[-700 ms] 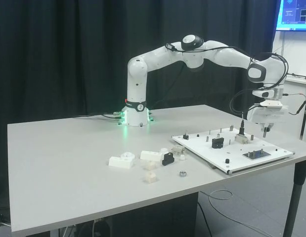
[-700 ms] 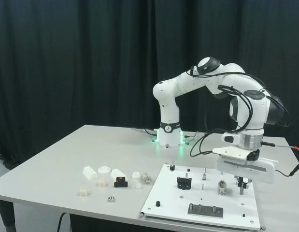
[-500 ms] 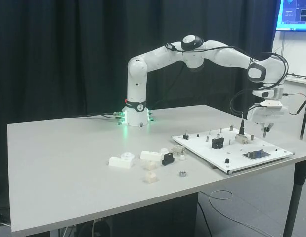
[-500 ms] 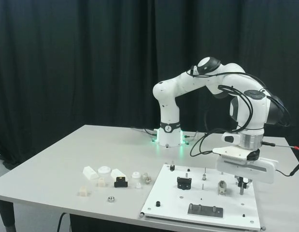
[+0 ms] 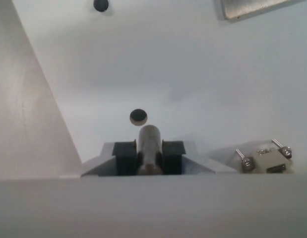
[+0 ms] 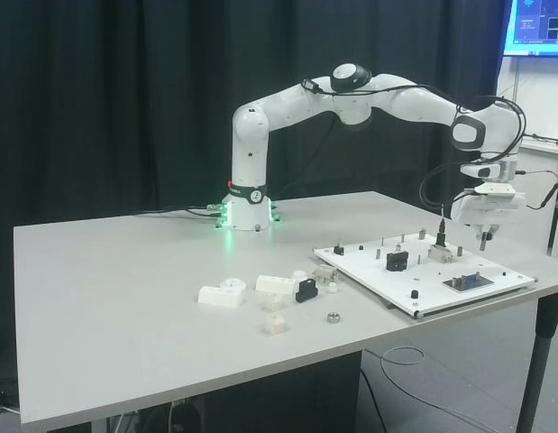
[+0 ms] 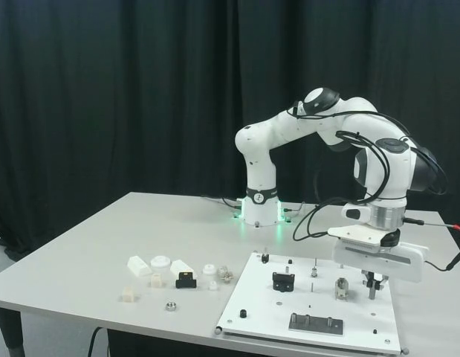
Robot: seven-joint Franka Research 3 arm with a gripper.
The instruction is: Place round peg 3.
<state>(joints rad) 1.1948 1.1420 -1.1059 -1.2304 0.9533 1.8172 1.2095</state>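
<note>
In the wrist view my gripper [image 5: 149,157] is shut on a grey round peg [image 5: 149,146] that stands upright between its black fingers [image 5: 124,157]. The peg's tip hangs just short of a small dark round hole [image 5: 138,116] in the white board [image 5: 193,74]. From the room views the gripper [image 6: 483,236] [image 7: 373,286] hovers low over the far right part of the board [image 6: 423,271] [image 7: 311,309], with the peg [image 6: 483,238] [image 7: 371,289] pointing down.
A white connector block with two screws [image 5: 266,159] sits on the board beside the gripper. A grey metal plate [image 7: 316,323] and a black block [image 7: 282,280] also stand on the board. Several loose white and black parts [image 6: 269,293] lie on the grey table [image 6: 125,289] beside it.
</note>
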